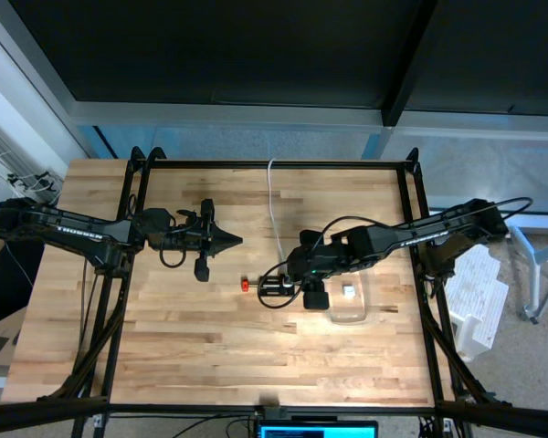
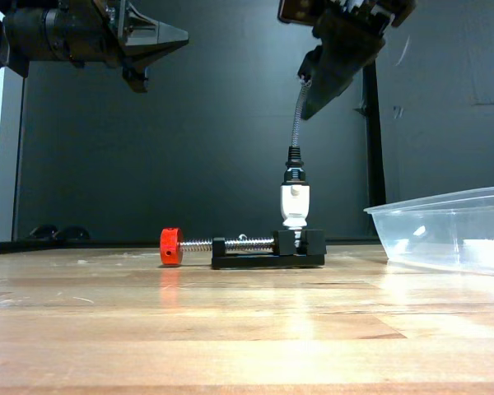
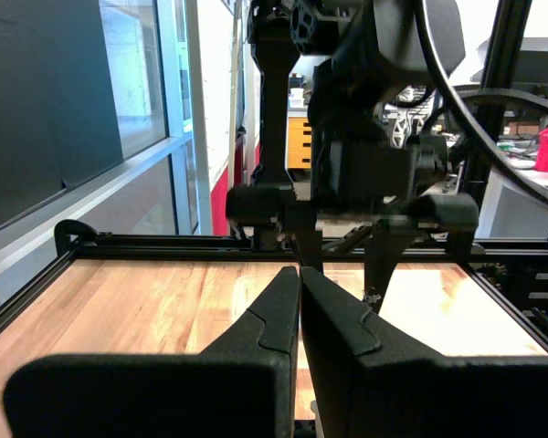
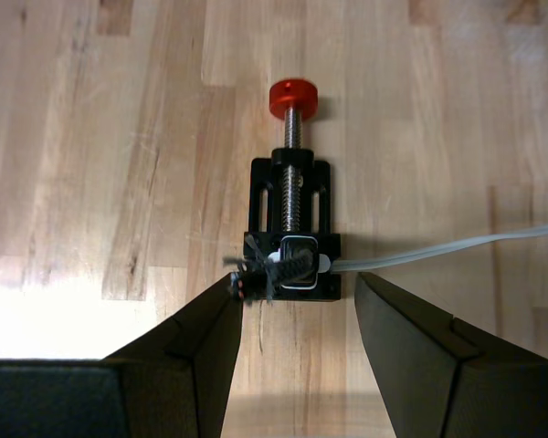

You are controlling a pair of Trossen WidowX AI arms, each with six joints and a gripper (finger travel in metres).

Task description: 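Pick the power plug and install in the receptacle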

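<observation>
- While the left gripper (image 1: 233,241) hangs high over the left of the bench (image 1: 164,328), its pointed black fingers pressed together, it is well apart from the work, and I judge it no hazard.
- The knob (image 2: 171,246) is a red-orange disc on a bright threaded screw. The vise (image 2: 247,257) is a low black frame that seems only to rest on the smooth pale planks, so a sideways tug could slide it.
- The receptacle (image 2: 294,204), a small glossy white block, sits clamped in the vise. The plug (image 2: 294,173), of hard black plastic, stands upright in its top. I cannot tell whether it is fully home, and if not, it may tilt or work loose.
- A grey braided lead (image 2: 296,123) rises springily from the plug. Its frayed tip lies against or just beside one finger of the right gripper (image 4: 297,281), which hovers above with its fingers spread and holds nothing. A lift or swing could catch the fray and drag the plug out.
- The thin white cable (image 4: 457,245) leaves the receptacle sideways, and a snag on it would twist the block.
- The tray (image 2: 412,216) is of thin clear plastic with a rounded rim. It sits near the vise and holds a white cube (image 1: 348,290). A low arm sweep could knock it.
</observation>
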